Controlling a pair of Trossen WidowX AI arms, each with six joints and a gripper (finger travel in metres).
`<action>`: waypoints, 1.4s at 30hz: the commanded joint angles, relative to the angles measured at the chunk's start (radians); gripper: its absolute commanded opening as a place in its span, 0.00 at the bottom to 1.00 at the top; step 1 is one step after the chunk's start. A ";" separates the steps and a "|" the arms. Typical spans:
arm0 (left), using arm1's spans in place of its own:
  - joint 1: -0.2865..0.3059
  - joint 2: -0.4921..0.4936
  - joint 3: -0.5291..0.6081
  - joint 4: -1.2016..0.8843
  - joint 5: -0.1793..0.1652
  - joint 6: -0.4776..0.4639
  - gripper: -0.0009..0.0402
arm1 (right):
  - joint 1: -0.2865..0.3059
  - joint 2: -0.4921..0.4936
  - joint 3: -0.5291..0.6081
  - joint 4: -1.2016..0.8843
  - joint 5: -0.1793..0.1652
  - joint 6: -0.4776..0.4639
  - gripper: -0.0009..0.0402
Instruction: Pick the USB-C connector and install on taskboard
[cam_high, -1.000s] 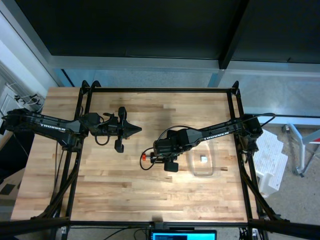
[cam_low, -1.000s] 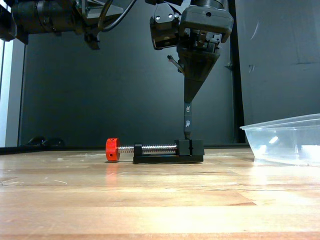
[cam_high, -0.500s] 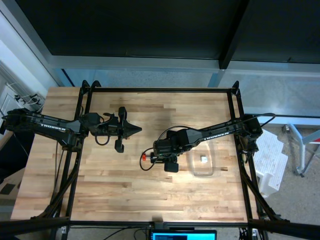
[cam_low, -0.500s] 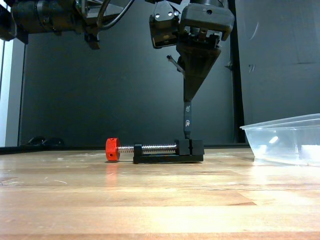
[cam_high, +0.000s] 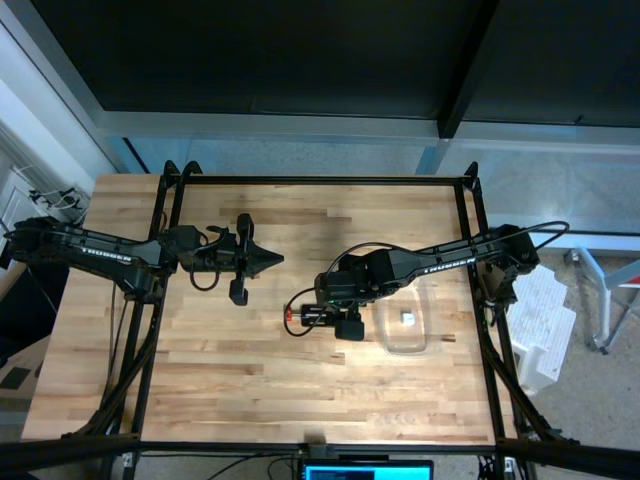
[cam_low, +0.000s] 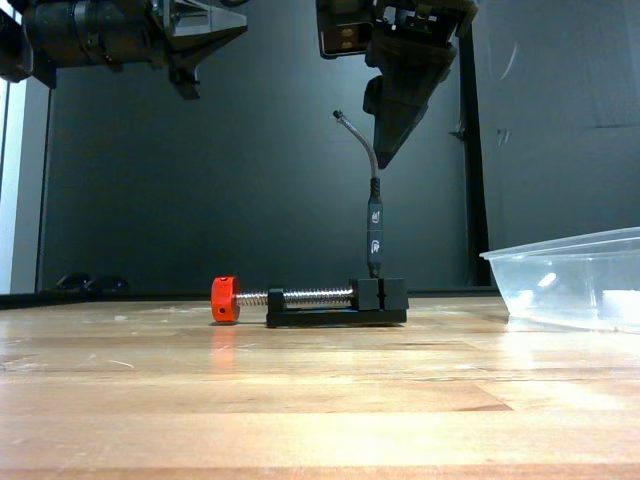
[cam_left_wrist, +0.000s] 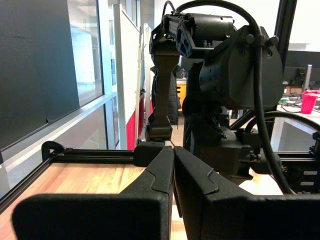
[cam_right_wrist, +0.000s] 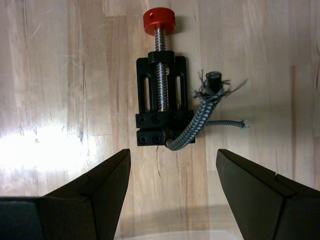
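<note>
Right gripper (cam_low: 384, 150) hangs over the taskboard (cam_low: 335, 304) near the middle of the desk (cam_low: 300, 400), its fingers (cam_right_wrist: 100, 190) spread wide and holding nothing. Below it the USB-C connector (cam_low: 373, 238), a dark plug on a short braided cable stub (cam_right_wrist: 193, 125), stands upright in the block end of the taskboard, opposite the red knob (cam_low: 224, 299). The stub bends away at its frayed top, close beside the gripper's tips in the low view; whether they touch cannot be told.

The left gripper (cam_left_wrist: 173, 155), fingers pressed together, is parked above the desk's left half, well apart from the work. A clear tray (cam_low: 560, 247) sits towards the desk's right edge, just beside the taskboard, with a small white piece (cam_high: 407, 318) lying in it.

The connector looks seated, so the step in hand is judged to be the release and retreat. It would be done best by keeping the fingers fully apart and rising straight up, with no sideways drift, since the loose braid leans near the tips and a snag could tilt or pull the plug out. A pause to check that the plug body sits square and fully down in its slot would be prudent before the arm swings off towards the right edge.
</note>
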 joint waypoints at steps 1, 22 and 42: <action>0.000 0.002 0.000 0.001 0.000 0.000 0.02 | 0.002 -0.010 0.001 -0.007 0.000 -0.014 0.61; 0.000 0.002 0.000 0.000 0.000 0.000 0.02 | -0.109 -0.433 -0.367 0.563 -0.026 -0.177 0.26; 0.000 0.002 0.000 0.000 0.000 0.000 0.02 | -0.177 -0.623 -0.795 1.353 -0.026 -0.184 0.02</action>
